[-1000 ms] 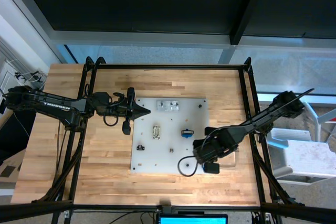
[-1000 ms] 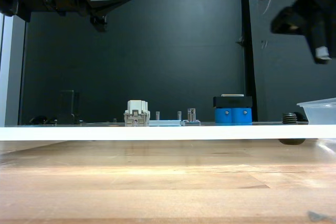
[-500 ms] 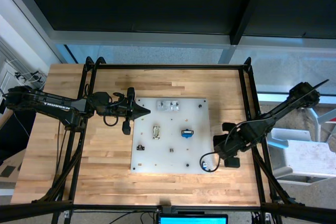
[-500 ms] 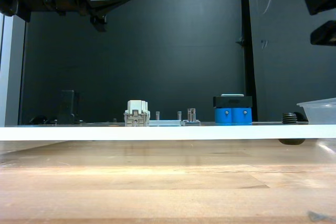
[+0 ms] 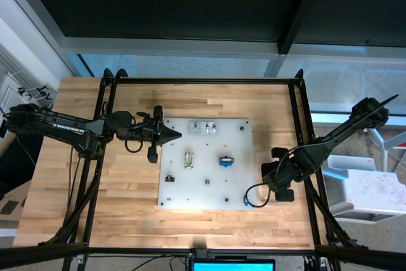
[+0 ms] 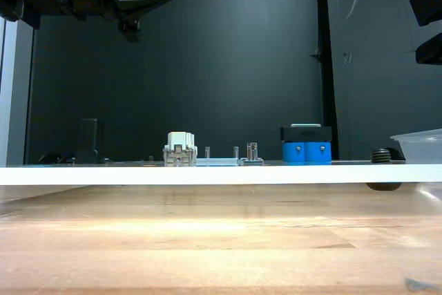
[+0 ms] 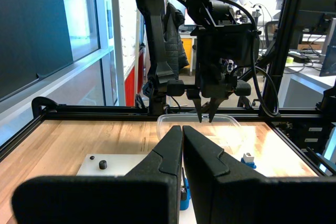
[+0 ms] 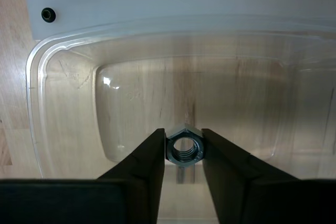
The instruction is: Unfasten the M12 fastener and place in the container
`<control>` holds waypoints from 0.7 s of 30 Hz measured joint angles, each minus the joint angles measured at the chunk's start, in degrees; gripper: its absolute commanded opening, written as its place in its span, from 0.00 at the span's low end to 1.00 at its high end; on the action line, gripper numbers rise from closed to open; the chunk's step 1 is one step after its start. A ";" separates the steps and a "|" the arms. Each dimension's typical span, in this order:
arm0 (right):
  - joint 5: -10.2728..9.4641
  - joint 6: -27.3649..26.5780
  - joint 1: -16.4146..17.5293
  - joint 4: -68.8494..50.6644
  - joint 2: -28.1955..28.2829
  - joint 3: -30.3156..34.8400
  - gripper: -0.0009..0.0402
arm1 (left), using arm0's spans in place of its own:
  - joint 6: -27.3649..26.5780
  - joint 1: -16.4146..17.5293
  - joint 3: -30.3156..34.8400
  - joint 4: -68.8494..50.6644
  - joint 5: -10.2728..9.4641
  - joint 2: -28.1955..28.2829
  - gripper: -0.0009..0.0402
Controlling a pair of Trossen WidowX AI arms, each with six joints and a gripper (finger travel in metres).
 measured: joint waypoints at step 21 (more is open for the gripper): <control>0.04 -0.04 0.07 -0.39 0.02 -0.04 0.61 | -0.02 0.00 -0.02 0.00 0.00 0.00 0.02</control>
